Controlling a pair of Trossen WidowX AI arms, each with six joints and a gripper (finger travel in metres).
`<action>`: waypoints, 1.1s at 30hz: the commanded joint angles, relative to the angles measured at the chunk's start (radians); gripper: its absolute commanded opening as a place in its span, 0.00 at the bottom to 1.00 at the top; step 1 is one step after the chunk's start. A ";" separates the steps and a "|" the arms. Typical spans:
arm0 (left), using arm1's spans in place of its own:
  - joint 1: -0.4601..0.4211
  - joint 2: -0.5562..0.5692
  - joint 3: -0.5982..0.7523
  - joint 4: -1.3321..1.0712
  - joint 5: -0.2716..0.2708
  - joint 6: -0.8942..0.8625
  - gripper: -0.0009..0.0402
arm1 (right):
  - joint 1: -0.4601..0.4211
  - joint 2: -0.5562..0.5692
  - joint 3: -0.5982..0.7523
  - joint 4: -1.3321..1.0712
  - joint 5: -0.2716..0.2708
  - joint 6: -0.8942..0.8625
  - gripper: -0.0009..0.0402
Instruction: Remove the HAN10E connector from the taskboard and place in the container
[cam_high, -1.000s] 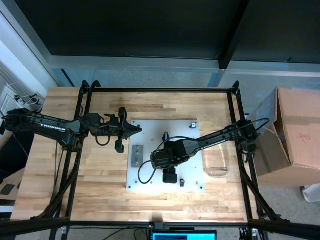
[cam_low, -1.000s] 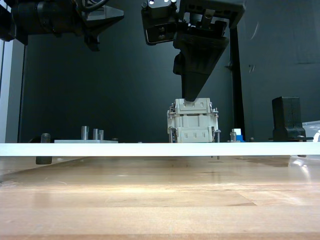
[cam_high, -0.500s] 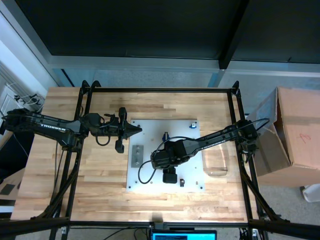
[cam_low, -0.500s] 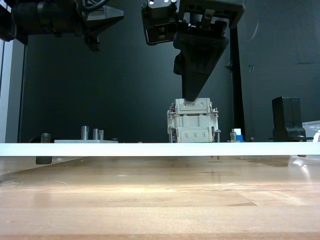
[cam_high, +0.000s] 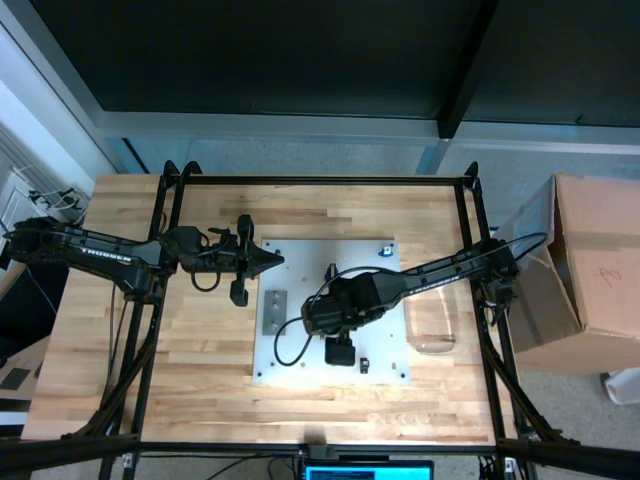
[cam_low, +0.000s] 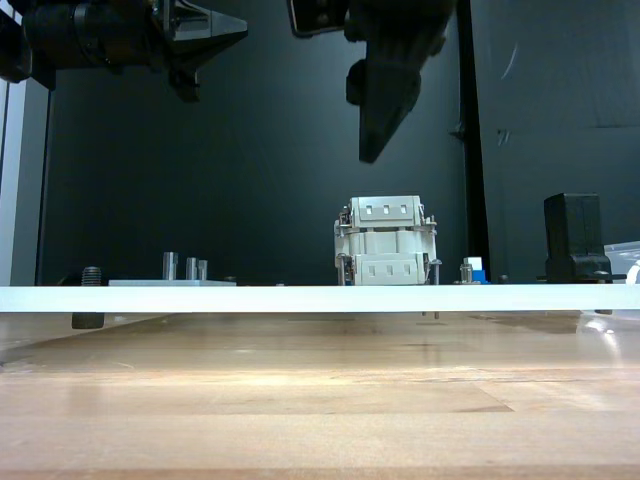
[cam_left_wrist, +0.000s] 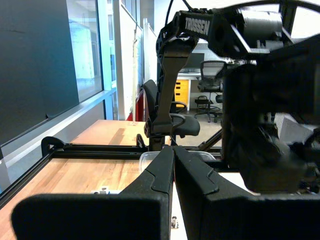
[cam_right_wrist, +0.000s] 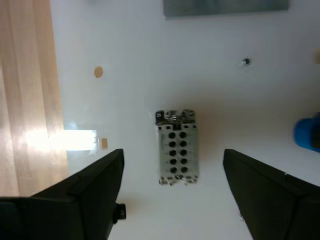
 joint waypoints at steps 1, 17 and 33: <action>0.000 0.000 0.000 0.000 0.000 0.000 0.02 | 0.000 -0.018 0.014 -0.020 0.006 -0.002 0.78; 0.000 0.000 0.000 0.000 0.000 0.000 0.02 | 0.000 -0.040 0.018 -0.054 0.039 -0.003 0.81; 0.000 0.000 0.000 0.000 0.000 0.000 0.02 | 0.000 0.039 0.000 -0.045 0.037 -0.011 0.81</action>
